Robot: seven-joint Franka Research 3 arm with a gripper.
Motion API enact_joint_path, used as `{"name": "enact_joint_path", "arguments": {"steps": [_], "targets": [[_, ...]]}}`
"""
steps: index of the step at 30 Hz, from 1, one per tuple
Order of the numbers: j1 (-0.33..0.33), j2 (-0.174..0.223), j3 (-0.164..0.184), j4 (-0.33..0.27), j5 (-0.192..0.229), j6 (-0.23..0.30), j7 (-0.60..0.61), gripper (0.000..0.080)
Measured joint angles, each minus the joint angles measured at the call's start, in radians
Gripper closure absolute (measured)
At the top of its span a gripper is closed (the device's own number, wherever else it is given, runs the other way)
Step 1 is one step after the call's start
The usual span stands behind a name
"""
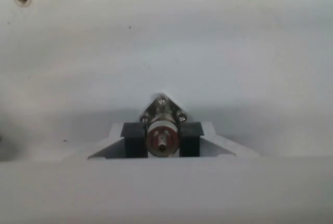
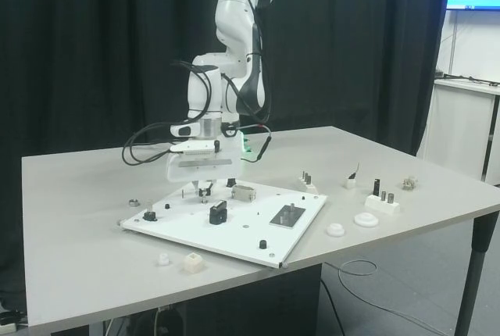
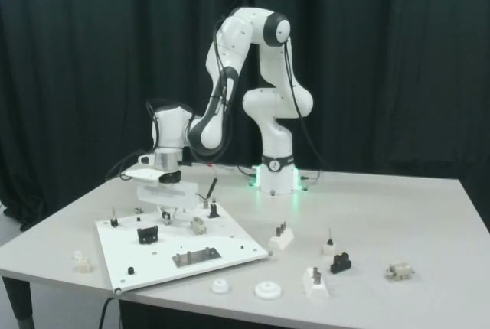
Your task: Insert BNC.
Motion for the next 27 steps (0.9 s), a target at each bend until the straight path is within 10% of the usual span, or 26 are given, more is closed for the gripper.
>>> {"name": "enact_joint_path", "arguments": {"steps": [27], "targets": [[-0.002,0.012,0.003,0.007,0.015,0.000,-0.028,0.0675]]}}
